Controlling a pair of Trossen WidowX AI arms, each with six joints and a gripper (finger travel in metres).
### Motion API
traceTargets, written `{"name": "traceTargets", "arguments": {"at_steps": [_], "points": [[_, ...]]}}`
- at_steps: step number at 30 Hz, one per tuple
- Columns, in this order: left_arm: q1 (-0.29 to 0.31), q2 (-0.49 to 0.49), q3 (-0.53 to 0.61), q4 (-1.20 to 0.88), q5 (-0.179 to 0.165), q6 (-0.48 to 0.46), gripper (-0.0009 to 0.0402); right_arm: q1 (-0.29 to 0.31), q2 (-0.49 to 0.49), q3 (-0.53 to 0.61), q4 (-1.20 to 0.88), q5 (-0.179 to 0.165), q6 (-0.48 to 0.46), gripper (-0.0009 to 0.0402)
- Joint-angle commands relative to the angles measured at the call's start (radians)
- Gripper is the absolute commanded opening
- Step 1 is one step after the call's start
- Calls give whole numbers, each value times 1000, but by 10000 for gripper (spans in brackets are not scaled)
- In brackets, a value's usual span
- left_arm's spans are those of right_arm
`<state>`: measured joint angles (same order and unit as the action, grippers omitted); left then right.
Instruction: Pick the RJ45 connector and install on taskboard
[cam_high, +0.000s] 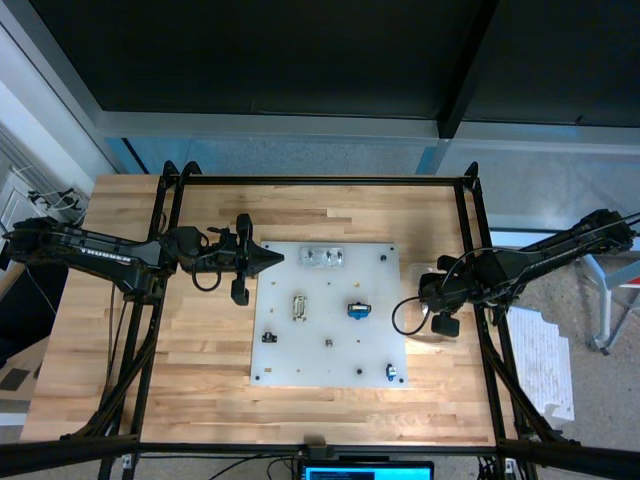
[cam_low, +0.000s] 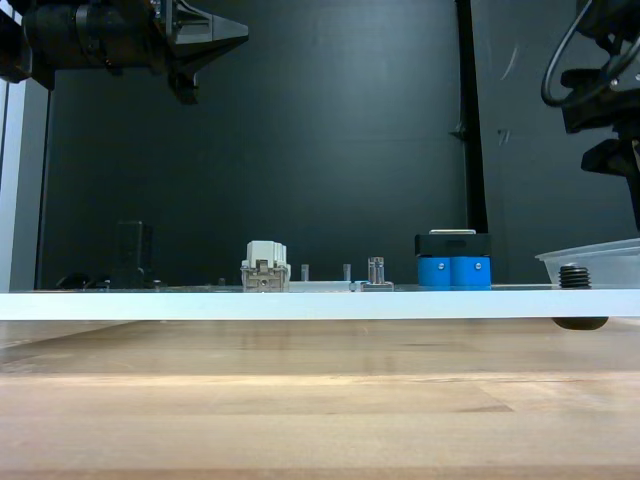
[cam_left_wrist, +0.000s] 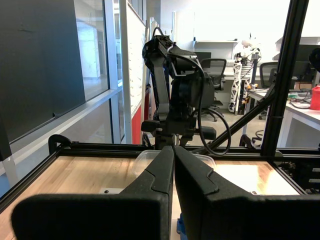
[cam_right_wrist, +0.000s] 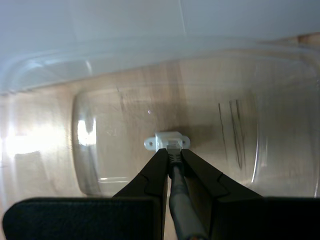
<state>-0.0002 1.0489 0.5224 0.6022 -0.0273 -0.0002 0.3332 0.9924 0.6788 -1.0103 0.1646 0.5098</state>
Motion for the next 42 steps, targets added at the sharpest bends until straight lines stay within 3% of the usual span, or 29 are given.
{"name": "traceTargets", "arguments": {"at_steps": [1, 13, 22, 31, 34, 42], "points": [[0, 0, 0, 0, 0, 0, 0, 1, -2, 29, -10, -1, -2, 0], [0, 0, 0, 0, 0, 0, 0, 1, -2, 174, -133, -3, -1, 0], [0, 0, 0, 0, 0, 0, 0, 6, -1, 180, -131, -8, 13, 0], [0, 0, 0, 0, 0, 0, 0, 75, 35, 180, -79, -11, 20, 0], [0, 0, 0, 0, 0, 0, 0, 106, 56, 191, -63, -28, 34, 0], [0, 0, 0, 0, 0, 0, 0, 165, 169, 260, -35, -26, 36, 0]]}}
